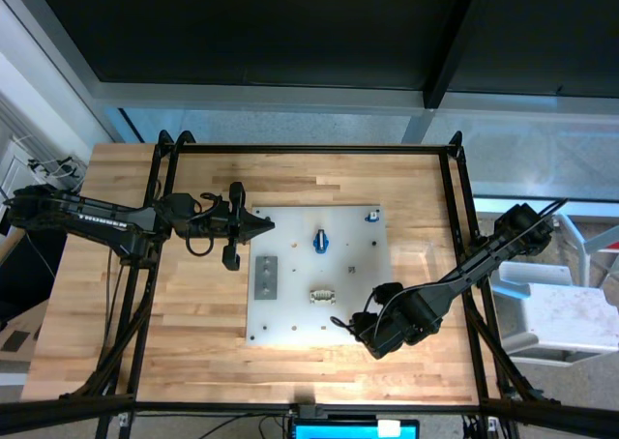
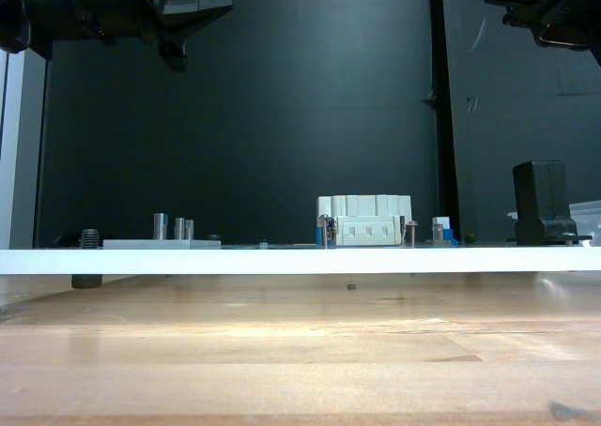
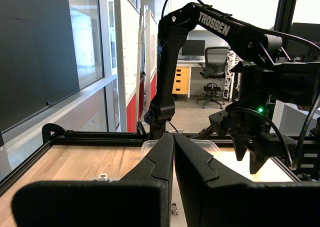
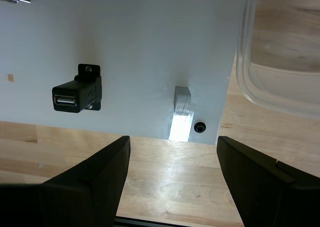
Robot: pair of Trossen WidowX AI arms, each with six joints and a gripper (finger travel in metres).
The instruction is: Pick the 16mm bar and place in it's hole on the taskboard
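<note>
Wood table (image 1: 116, 294), taskboard (image 1: 290, 323), above it left end effector (image 3: 173, 137) closed, right end effector (image 4: 172, 142) spread, both empty, bar unidentifiable.

Wooden table (image 1: 116, 294), glass partitions (image 3: 85, 42), office chair (image 3: 216, 62), orange drawer cabinet (image 3: 181, 80), black backdrop (image 2: 310, 88)

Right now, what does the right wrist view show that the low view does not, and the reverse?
Only the right wrist view: a short metal bar on the white board near its edge, seated or not I cannot tell; a clear tub beside the board; the right gripper open, over that edge. Only the low view: the left gripper, shut, high over the board's left side; metal pegs on a grey block. Both: the board and the black socket.
</note>
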